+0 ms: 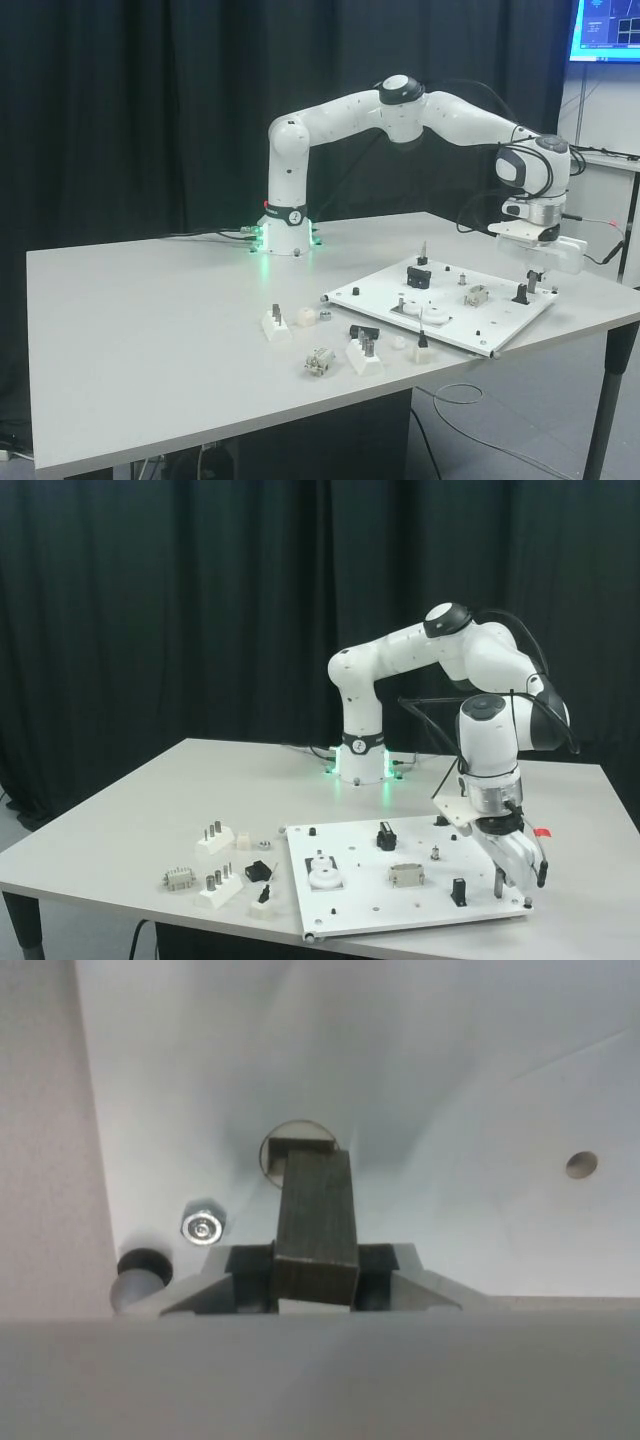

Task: Insert square peg 4.

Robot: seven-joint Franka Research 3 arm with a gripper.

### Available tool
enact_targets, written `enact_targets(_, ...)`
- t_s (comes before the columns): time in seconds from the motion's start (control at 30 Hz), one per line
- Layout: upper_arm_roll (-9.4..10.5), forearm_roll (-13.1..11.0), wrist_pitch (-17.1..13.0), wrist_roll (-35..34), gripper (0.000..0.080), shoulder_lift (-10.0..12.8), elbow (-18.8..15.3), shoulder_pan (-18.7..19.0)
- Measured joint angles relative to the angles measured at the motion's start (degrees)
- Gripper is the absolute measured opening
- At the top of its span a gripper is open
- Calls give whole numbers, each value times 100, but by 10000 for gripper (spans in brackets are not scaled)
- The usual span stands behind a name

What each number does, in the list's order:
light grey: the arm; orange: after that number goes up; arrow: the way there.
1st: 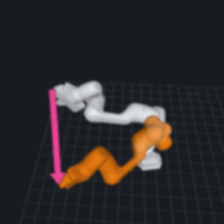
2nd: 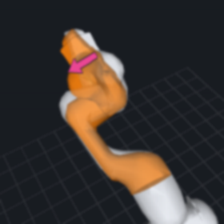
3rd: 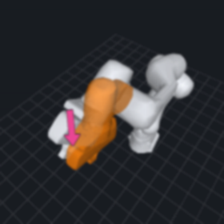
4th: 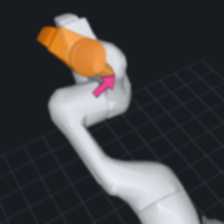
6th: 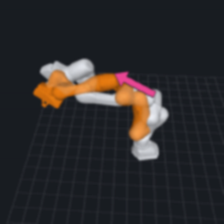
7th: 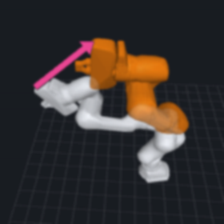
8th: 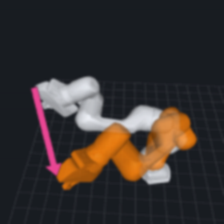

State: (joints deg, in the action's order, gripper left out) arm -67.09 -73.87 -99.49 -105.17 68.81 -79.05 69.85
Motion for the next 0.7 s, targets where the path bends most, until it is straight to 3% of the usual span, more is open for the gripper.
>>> enact_targets(0.7, 37, -93, -58, 30, 153, 1, 19, -11)
